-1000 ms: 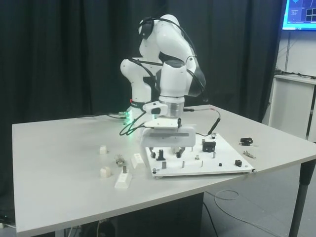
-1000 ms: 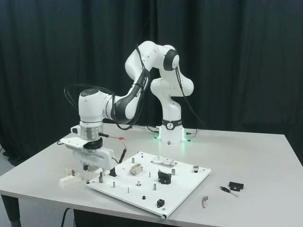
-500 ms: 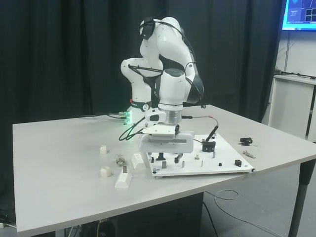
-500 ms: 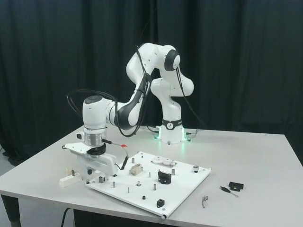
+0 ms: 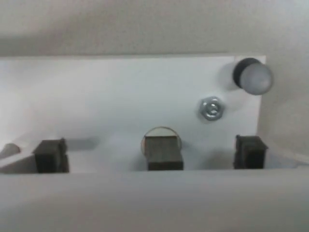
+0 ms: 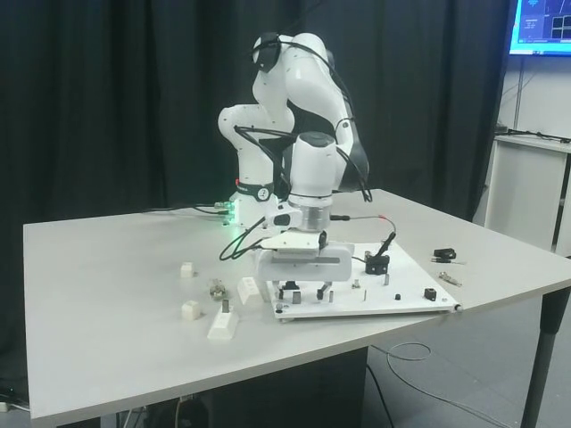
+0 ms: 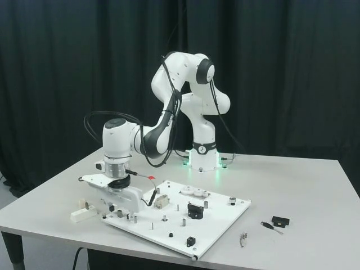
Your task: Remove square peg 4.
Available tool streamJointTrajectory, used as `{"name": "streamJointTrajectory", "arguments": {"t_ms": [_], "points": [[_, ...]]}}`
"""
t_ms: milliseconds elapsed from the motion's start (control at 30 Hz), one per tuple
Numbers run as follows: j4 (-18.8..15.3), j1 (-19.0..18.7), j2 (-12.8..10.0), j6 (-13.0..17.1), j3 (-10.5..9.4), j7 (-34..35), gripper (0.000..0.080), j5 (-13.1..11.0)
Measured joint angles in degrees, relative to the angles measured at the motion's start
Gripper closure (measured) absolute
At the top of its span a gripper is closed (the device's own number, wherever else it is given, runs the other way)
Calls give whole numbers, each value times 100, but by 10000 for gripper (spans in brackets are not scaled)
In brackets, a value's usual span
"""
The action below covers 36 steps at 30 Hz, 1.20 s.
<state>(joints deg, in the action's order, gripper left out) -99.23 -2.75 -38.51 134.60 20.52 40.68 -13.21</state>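
In the wrist view a dark square peg (image 5: 163, 153) stands upright in a round socket of the white board (image 5: 106, 96). My gripper (image 5: 149, 155) is open and straddles the peg. One black fingertip (image 5: 49, 155) and the other (image 5: 250, 152) stand well apart from the peg on either side, touching nothing. From the room views the gripper (image 6: 300, 290) (image 7: 119, 212) hangs low over the near left corner of the board (image 6: 406, 290) (image 7: 222, 225). The hand hides the peg in both room views.
A round grey peg (image 5: 253, 76) and a metal nut (image 5: 211, 108) sit near the board's corner. A black fixture (image 6: 376, 263) and other small pegs stand on the board. White blocks (image 6: 223, 325) (image 6: 187, 309) lie left of it. Black parts (image 6: 444, 255) (image 7: 280, 221) lie to its right.
The arm has moved along the board's edge and come down, bringing the gripper low over the board. Nothing on the table has moved.
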Motion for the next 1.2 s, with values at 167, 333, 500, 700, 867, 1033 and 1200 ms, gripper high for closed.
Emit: {"name": "streamJointTrajectory", "arguments": {"t_ms": [167, 333, 500, 700, 867, 1033, 1200], "points": [[-47, 0, 1, 78, -33, 0, 118, -1], [-98, 0, 6, 123, -39, 0, 118, -24], [-126, 8, 8, 155, -9, 0, 512, -32], [-135, 29, 10, 155, 9, 0, 649, -34], [-139, 33, 13, 155, 10, 0, 647, -34], [-145, 38, 17, 155, 10, 0, 647, -51], [-154, 46, 23, 156, 11, -13, 647, -112]]}}
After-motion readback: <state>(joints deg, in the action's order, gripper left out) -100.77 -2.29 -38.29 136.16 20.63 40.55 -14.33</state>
